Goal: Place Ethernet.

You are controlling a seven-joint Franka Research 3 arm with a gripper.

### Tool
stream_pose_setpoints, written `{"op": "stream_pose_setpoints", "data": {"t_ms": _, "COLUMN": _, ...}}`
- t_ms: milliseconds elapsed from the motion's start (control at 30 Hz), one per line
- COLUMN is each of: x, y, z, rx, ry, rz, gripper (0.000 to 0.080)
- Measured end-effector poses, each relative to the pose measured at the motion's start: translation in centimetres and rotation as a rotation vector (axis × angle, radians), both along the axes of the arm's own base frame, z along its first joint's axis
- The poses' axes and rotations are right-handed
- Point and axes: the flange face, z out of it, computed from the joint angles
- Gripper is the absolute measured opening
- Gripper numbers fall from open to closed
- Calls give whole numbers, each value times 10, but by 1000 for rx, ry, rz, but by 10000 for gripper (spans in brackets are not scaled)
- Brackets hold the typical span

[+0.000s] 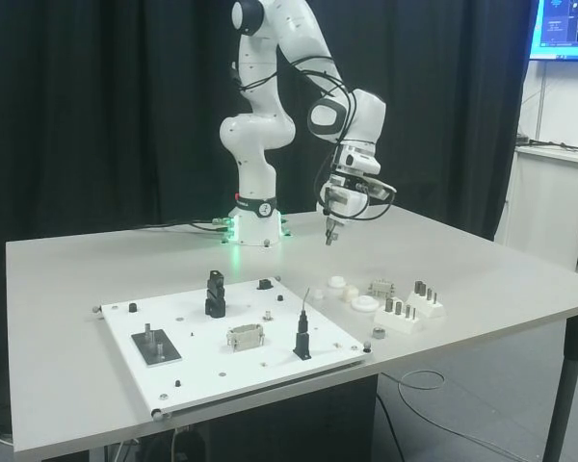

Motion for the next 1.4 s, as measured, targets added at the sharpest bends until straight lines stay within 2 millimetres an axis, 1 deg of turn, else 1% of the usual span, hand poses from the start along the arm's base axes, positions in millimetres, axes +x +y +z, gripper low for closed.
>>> {"op": "stream_pose_setpoints", "data": {"t_ms": 500, "x": 13, "y": -1, "z": -18, "rx": 67, "ry": -29, "rz": -15, "gripper": 74}}
{"op": "stream_pose_setpoints", "data": {"t_ms": 1133, "x": 33, "y": 2, "z": -35, "rx": 106, "ry": -5, "rz": 64, "gripper": 74}}
{"op": "stream_pose_setpoints", "data": {"t_ms": 1400, "x": 42, "y": -1, "z": -38, "rx": 136, "ry": -13, "rz": 18, "gripper": 74}}
